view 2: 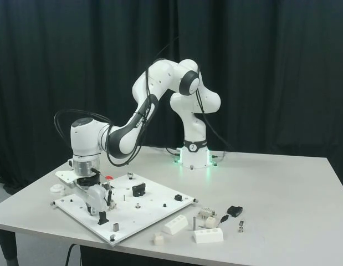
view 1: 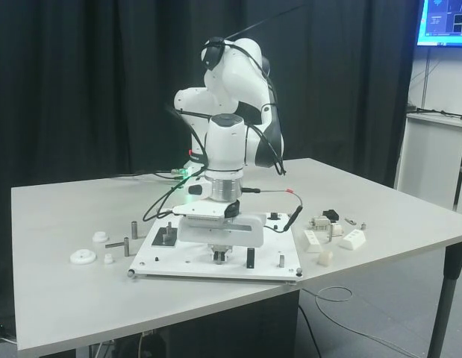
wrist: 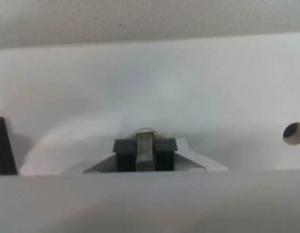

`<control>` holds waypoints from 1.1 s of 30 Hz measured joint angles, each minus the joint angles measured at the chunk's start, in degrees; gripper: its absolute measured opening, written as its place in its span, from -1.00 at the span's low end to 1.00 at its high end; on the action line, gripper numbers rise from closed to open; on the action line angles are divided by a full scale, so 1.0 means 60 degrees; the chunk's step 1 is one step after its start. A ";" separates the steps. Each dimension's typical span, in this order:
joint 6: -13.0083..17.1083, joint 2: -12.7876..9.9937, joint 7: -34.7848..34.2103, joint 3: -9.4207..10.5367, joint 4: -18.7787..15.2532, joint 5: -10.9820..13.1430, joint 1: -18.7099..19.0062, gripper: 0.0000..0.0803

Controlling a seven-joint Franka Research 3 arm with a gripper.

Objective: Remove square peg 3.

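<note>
A black block point(wrist: 3, 145) is cut off by the wrist view's left edge, and the pale band across the bottom hides the lower part of the gripper point(wrist: 145, 154). In the first room view's upper right, a screen point(view 1: 444, 22) is cropped by the frame's corner, its content too small to read.

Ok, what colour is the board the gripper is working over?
White. The board shows best in the second room view, under the gripper.

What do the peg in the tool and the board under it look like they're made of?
The peg looks like metal: grey, with a bright glint at one end. The board looks like smooth matt white plastic or painted sheet; which of the two cannot be told.
</note>
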State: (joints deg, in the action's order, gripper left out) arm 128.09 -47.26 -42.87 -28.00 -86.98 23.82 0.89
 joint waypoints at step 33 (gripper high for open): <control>-0.0049 0.0054 0.1027 0.0003 0.0002 -0.0003 -0.0007 -0.81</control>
State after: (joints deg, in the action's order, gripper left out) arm 127.80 -46.94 -36.71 -27.98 -86.96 23.80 0.84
